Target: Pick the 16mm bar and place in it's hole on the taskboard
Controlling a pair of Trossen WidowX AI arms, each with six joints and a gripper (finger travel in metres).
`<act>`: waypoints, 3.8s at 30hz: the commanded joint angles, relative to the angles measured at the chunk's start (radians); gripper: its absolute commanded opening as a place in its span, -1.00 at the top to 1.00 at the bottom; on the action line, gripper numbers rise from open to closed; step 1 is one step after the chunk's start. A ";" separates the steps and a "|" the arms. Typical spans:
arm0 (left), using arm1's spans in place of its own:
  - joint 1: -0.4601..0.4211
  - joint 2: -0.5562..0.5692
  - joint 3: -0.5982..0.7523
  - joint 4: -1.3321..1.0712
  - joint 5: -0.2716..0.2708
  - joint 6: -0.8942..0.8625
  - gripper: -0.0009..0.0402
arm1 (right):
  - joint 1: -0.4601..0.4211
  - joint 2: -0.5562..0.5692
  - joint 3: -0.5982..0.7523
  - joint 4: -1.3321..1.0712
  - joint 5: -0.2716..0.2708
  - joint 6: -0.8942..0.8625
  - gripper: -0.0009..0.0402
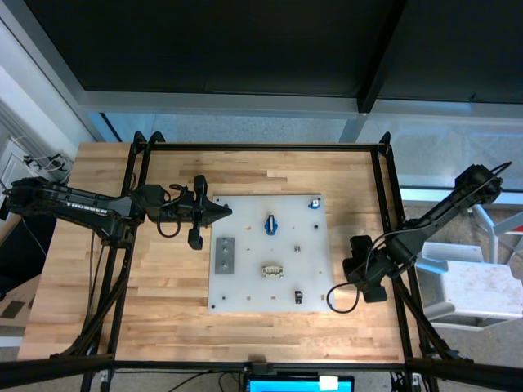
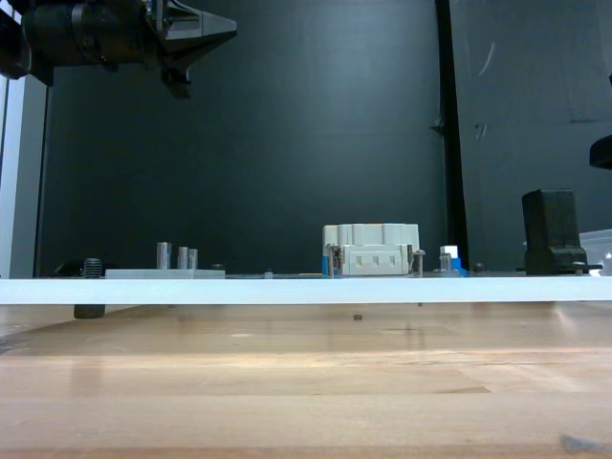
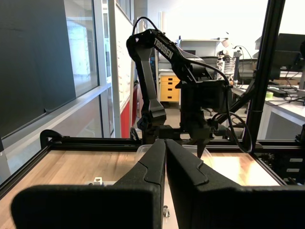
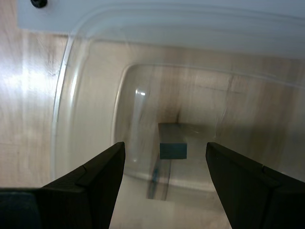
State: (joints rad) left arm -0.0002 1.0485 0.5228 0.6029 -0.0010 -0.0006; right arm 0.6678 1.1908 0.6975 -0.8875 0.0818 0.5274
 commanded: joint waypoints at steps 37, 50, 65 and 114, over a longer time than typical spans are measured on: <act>0.000 0.000 0.000 0.000 0.000 0.000 0.96 | -0.001 -0.002 -0.024 0.043 0.018 -0.064 0.96; 0.000 0.000 0.000 0.000 0.000 0.000 0.96 | -0.001 0.018 0.182 -0.155 0.057 0.039 0.94; 0.000 0.000 0.000 0.000 0.000 0.000 0.96 | -0.001 0.146 0.371 -0.226 0.056 0.053 0.94; 0.000 0.000 0.000 0.000 0.000 0.000 0.96 | -0.014 0.502 0.467 0.000 0.033 0.116 0.94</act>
State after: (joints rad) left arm -0.0002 1.0489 0.5228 0.6025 -0.0006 -0.0006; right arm 0.6540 1.6932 1.1698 -0.8940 0.1158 0.6415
